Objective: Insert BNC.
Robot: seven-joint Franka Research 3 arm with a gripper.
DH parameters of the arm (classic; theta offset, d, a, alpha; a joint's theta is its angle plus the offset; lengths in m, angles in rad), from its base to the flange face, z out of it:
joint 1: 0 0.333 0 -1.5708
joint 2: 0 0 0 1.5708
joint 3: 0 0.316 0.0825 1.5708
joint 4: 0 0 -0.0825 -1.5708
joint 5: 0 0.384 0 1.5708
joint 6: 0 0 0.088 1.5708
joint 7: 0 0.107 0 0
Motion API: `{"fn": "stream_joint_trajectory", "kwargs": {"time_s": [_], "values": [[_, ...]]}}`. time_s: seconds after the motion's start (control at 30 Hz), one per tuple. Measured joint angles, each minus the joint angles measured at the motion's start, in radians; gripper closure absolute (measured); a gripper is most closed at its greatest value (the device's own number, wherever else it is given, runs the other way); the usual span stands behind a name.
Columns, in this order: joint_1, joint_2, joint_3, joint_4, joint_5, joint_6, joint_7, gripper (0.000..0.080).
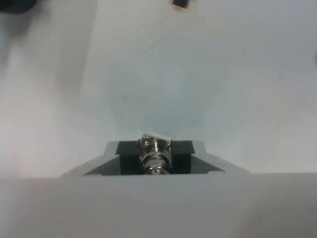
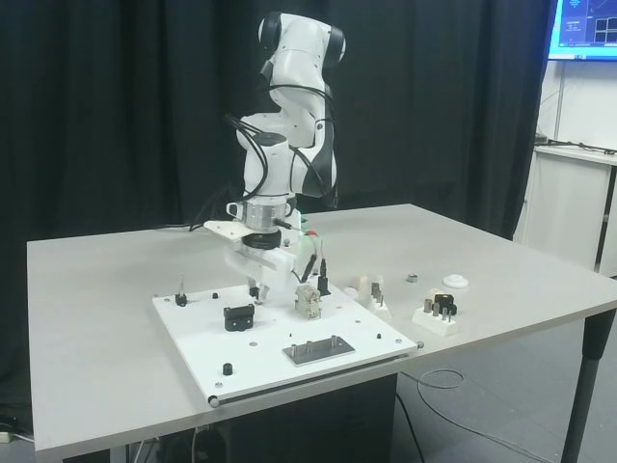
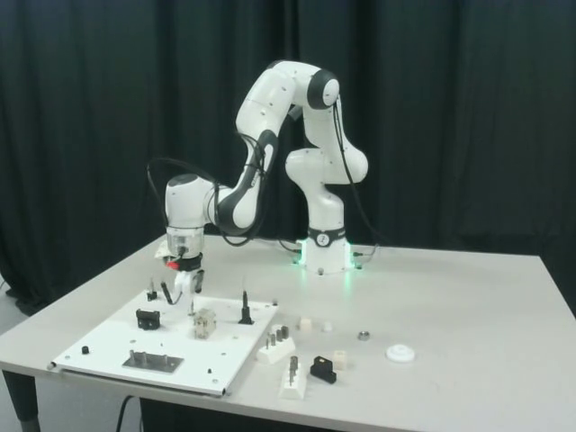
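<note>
- Gripper (image 1: 157,163) has its two fingers closed on the BNC connector (image 1: 156,154), metal plug pointing out past the tips.
- Arm hangs just above the white board (image 2: 193,333), near its back edge.
- Which board fixture is the socket: can't tell.
- To do it well: line plug axis w/ socket before descending, go slow, push straight, no side load.
</note>
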Motion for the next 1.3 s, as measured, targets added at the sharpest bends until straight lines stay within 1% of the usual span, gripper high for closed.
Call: {"fn": "stream_joint_trajectory", "kwargs": {"time_s": [0.17, 0.37, 0.77, 1.13, 1.3], "values": [[0.001, -0.002, 0.000, -0.003, 0.000, 0.005, -0.057, 0.0677], [0.002, -0.003, 0.000, -0.008, 0.000, 0.014, -0.096, 0.0677], [0.008, -0.013, 0.000, -0.032, 0.000, 0.054, -0.168, 0.0677], [0.012, -0.020, 0.000, -0.051, 0.000, 0.087, -0.196, 0.0677], [0.013, -0.022, 0.000, -0.054, 0.001, 0.094, -0.220, 0.0677]]}}
